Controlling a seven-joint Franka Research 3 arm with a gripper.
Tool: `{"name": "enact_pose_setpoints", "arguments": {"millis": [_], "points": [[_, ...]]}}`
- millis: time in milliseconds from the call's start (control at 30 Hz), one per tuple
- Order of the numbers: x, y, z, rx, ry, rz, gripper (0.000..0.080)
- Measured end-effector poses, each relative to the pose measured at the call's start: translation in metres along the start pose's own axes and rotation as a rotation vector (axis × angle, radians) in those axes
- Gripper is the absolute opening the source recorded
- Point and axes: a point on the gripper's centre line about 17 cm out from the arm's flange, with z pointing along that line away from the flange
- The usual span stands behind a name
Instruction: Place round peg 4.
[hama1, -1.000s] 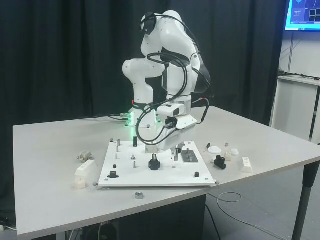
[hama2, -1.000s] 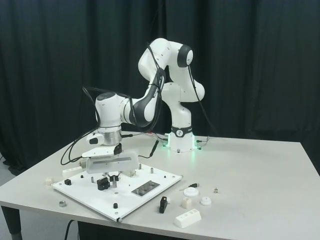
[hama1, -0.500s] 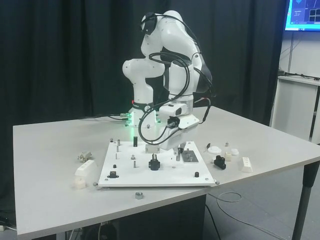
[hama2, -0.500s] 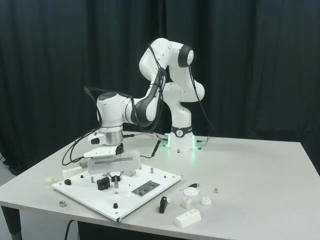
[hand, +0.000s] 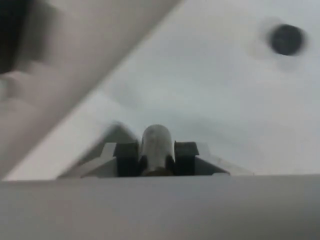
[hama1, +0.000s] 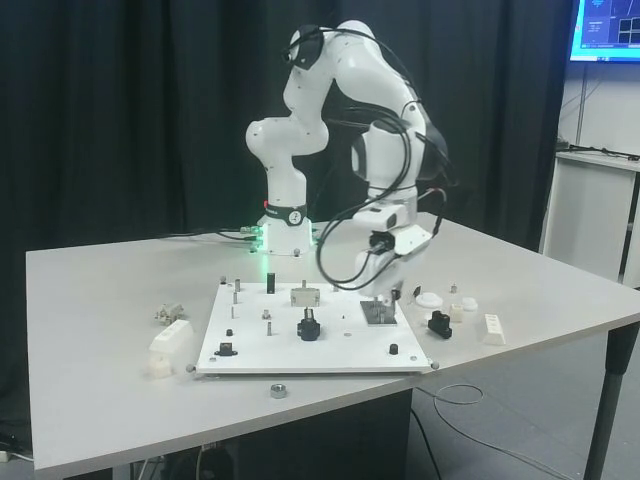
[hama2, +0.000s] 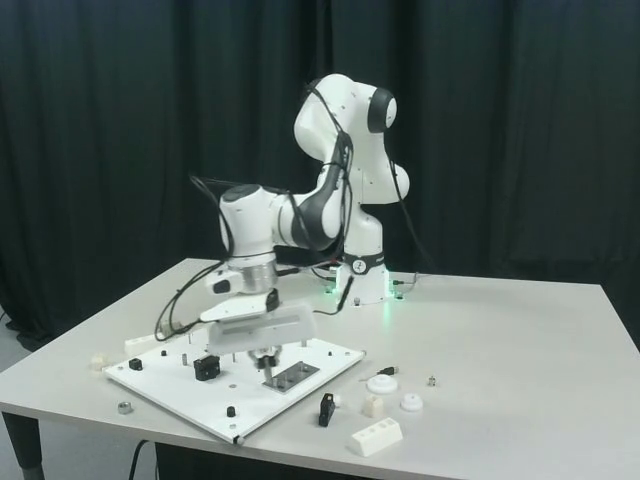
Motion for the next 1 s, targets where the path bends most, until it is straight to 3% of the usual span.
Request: {"name": "enact_pose_setpoints", "arguments": {"millis": [300, 1000], "points": [[0.015, -0.056, -0.001, 0.031, -0.027, 0.012, 0.0150], [0.061, -0.195, 0.000, 0.042, -0.028, 0.012, 0.0150]]}}
